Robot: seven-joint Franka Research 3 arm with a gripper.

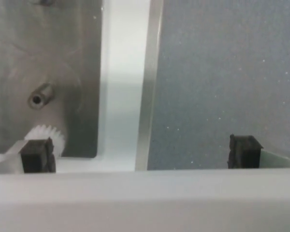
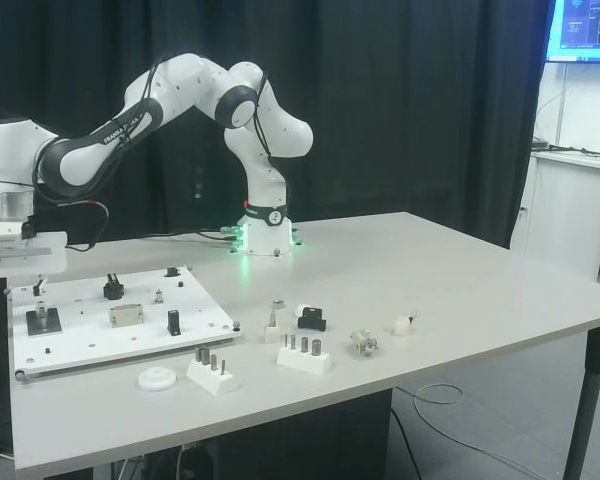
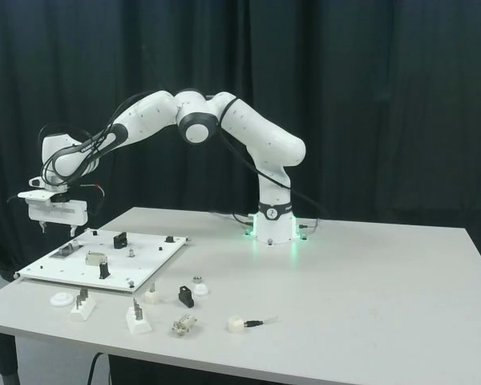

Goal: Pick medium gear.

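Note:
A white toothed gear (image 1: 49,137) lies on a grey metal plate (image 1: 48,58) set into the white board, and it is partly hidden behind one black fingertip (image 1: 36,155). A short metal peg (image 1: 40,95) stands on the same plate. My gripper (image 1: 140,152) is open wide, with the other fingertip (image 1: 244,152) out over the grey table beyond the board's edge. Nothing is held. In the room views the gripper (image 2: 25,291) (image 3: 57,228) hangs just above the far left end of the white board (image 2: 195,300) (image 3: 156,253).
A larger white gear (image 2: 156,378) (image 3: 62,300) lies on the table in front of the board. Beside it stand white blocks with metal pins (image 2: 212,370) (image 2: 302,353), a black part (image 2: 312,319) and other small pieces. The board carries black and metal fixtures (image 2: 126,314).

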